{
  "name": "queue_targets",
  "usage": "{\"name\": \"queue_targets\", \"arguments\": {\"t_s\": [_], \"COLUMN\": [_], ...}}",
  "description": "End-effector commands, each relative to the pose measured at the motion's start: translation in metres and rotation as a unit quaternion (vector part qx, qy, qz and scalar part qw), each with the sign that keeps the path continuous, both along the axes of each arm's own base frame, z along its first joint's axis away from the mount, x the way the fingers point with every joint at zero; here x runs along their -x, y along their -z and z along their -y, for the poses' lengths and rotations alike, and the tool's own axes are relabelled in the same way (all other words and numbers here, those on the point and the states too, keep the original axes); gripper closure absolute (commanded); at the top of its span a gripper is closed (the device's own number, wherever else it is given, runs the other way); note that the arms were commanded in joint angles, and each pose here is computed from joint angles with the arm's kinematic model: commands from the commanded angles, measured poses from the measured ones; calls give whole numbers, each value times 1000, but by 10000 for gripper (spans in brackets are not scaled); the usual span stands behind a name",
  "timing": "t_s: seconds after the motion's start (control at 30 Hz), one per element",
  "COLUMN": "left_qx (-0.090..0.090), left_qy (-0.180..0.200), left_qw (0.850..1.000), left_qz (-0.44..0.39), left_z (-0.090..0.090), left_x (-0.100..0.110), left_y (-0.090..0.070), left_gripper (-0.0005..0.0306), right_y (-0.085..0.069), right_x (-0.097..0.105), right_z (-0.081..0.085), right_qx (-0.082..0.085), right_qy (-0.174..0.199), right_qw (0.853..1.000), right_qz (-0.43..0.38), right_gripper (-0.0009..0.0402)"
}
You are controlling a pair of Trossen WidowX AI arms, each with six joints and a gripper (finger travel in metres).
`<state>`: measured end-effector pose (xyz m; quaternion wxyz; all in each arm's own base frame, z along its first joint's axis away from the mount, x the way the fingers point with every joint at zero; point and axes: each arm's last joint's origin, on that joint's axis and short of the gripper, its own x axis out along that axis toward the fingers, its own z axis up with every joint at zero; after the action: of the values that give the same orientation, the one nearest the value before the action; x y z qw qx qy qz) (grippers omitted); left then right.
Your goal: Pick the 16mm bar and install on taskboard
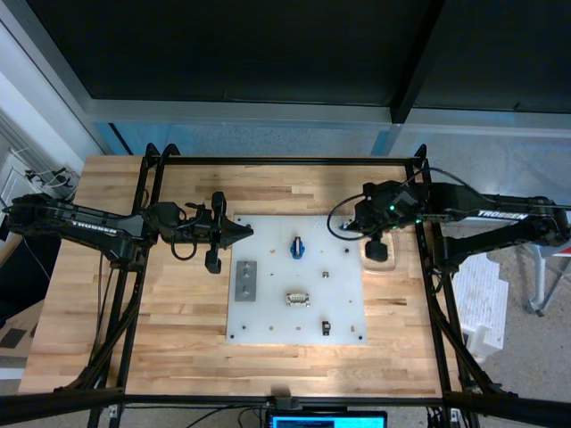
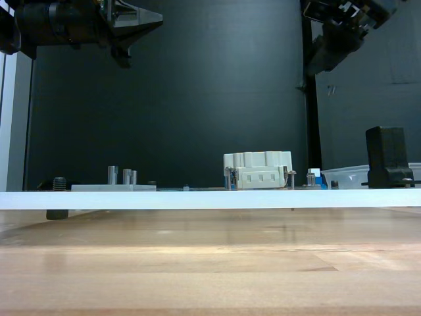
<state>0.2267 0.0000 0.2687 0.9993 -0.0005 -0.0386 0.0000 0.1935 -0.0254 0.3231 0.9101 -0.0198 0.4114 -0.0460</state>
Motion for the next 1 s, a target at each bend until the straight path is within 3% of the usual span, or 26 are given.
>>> {"name": "queue_targets", "arguments": {"t_s": [0.03, 0.2, 0.4, 1.0], "left_qx": [0, 0, 0, 0], "left_qy": [0, 0, 0, 0], "left_qw": [1000, 1000, 1000, 1000], "left_qz": [0, 0, 0, 0], "left_z": [0, 0, 0, 0], "left_x": [0, 0, 0, 0], "left_y": [0, 0, 0, 0], "left_gripper": [300, 300, 300, 300], "right_y": [-5, -8, -1, 22], "right_x": [9, 20, 28, 19], "right_z": [8, 16, 20, 36], "right_qx": [4, 8, 3, -21], "right_qy": [12, 22, 18, 18], "right_qw": [999, 996, 988, 963], "right_qz": [-38, -84, -152, -267], "right_gripper": [393, 393, 393, 393]}}
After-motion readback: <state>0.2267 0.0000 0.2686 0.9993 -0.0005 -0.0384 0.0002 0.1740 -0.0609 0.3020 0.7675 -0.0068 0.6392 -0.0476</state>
